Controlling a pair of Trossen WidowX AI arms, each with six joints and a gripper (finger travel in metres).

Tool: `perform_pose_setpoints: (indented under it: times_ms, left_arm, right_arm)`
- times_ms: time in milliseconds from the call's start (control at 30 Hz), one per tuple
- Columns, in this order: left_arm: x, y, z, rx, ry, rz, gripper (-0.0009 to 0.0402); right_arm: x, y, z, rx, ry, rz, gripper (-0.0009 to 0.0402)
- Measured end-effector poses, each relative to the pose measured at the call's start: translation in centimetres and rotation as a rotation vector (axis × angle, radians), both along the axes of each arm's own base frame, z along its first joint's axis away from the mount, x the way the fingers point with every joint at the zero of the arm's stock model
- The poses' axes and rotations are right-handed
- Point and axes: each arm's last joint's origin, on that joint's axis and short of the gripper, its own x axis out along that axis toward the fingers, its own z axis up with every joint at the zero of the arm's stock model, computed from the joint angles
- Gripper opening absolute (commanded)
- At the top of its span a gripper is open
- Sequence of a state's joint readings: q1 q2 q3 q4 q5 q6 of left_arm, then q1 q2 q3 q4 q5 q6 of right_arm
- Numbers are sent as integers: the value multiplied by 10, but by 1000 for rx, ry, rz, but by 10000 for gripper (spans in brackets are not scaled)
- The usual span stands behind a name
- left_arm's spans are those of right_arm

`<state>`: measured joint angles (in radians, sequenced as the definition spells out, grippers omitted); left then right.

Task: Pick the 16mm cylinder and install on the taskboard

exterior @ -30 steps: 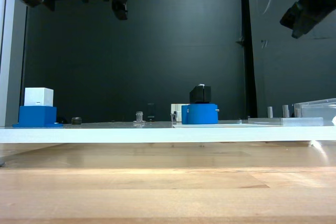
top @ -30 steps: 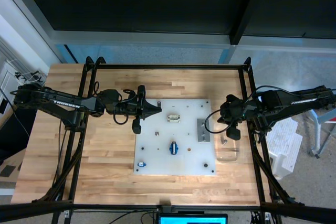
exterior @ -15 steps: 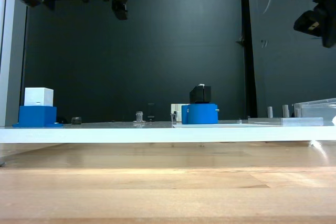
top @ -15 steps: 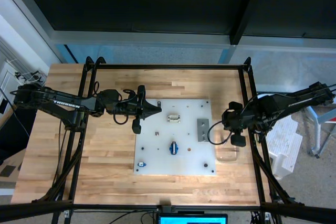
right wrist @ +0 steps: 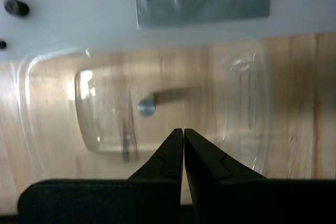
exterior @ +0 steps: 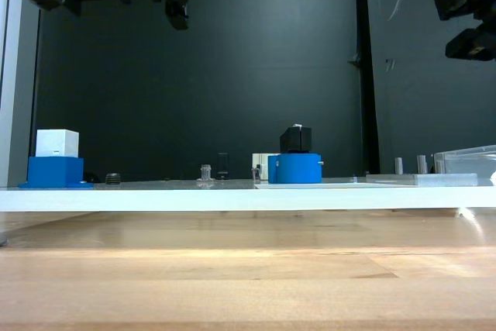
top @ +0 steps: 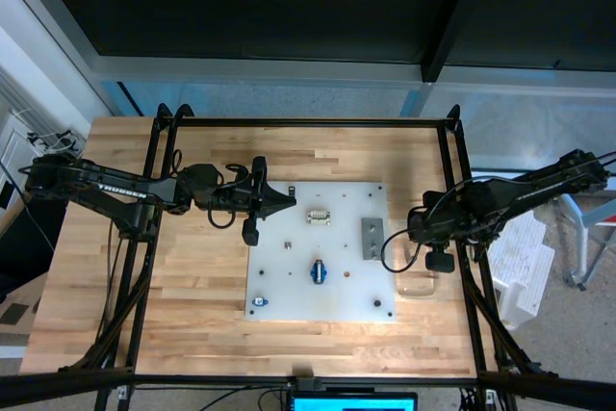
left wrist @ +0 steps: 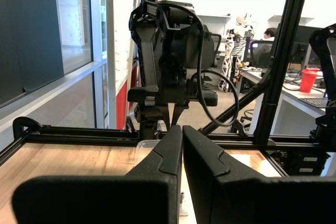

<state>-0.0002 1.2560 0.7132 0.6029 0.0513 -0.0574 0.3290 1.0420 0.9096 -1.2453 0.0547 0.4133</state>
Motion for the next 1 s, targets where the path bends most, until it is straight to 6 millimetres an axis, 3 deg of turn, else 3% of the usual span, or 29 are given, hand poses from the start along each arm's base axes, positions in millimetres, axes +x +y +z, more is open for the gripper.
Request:
perform_pose_setpoints:
  times_ms: [433, 1000]
  left_arm:
    - [0, 0, 0, 0, 0, 0, 0]
    - [0, 0, 0, 0, 0, 0, 0]
  right_arm:
    - [7, 3, -8, -21, 48, 5, 102]
    - [8, 4, -15, -33, 80, 8, 174]
